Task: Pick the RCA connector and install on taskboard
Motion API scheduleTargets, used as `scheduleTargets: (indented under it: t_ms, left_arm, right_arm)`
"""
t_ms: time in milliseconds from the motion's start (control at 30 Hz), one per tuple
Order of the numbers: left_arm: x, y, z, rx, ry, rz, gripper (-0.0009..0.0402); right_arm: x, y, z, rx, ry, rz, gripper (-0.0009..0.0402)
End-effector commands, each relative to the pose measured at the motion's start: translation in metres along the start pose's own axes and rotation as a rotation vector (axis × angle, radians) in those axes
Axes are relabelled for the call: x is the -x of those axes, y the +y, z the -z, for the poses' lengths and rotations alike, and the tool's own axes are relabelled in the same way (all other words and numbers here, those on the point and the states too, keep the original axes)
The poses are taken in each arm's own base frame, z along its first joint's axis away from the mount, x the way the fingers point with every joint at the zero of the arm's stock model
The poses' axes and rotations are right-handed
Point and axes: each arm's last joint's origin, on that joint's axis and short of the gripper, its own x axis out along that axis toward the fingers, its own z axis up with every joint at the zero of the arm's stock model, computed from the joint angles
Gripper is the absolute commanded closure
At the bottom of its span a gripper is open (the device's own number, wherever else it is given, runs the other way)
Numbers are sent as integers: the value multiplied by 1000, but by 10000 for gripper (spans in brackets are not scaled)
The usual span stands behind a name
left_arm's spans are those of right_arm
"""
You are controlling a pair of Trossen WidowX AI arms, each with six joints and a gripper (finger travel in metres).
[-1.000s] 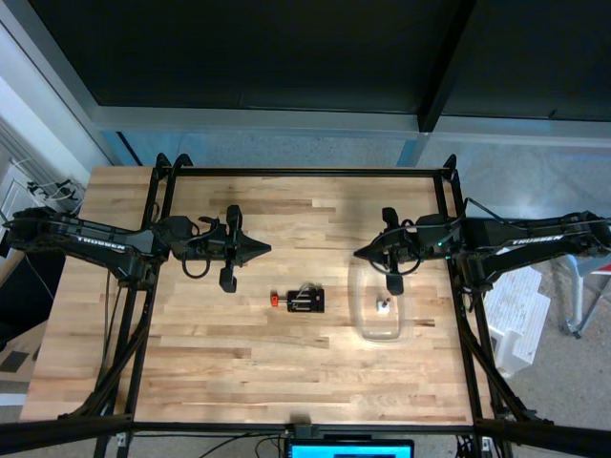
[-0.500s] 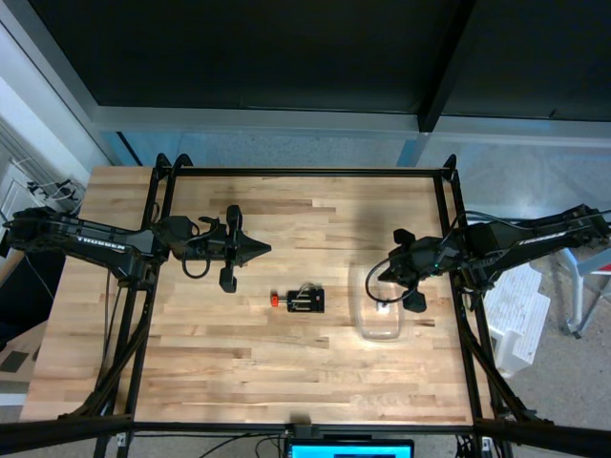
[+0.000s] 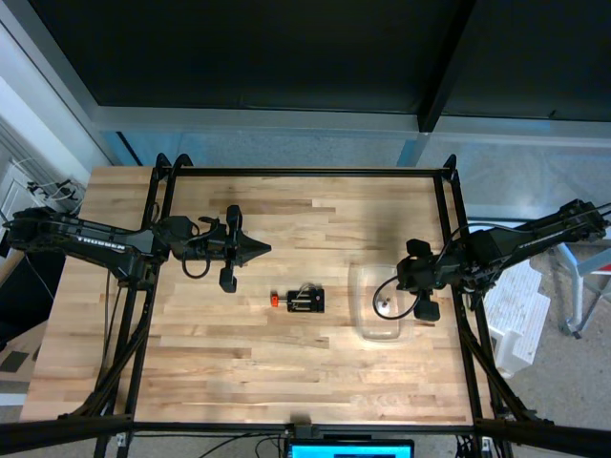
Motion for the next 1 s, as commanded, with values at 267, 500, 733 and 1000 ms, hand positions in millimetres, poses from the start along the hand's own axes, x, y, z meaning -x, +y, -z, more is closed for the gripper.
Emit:
scheduleTargets:
  t_ms: [267, 500, 733, 1000]
  left_arm:
    - [0, 0, 0, 0, 0, 0, 393]
    - [0, 0, 0, 0, 0, 0, 393]
    - [0, 0, 0, 0, 0, 0, 393]
    - [0, 0, 0, 0, 0, 0, 393]
  right_arm:
    - [-18, 3, 2, -7, 122, 41, 315]
    - [-36, 5, 8, -11, 156, 52, 254]
    - [-52, 10, 5, -13, 185, 61, 235]
    - [-67, 15, 0, -6, 194, 71, 235]
